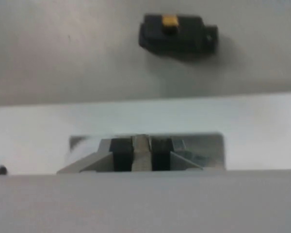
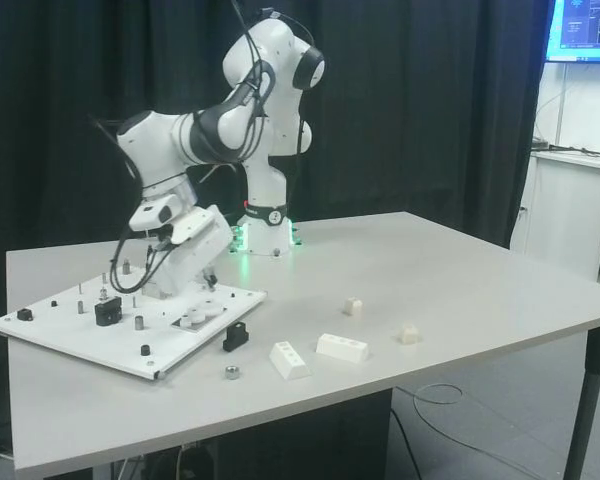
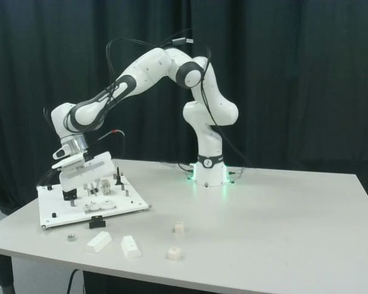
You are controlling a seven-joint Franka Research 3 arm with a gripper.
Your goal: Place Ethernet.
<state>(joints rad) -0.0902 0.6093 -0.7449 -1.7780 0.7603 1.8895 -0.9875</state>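
You had the hand low over the white board, its fingers nearly together on nothing. The Ethernet plug lay on the desk just off the board's edge, ahead of the hand, its long axis running along that edge.

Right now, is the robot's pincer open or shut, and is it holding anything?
Pincer: shut on a small grey piece, low over the white board; what the piece is cannot be told.
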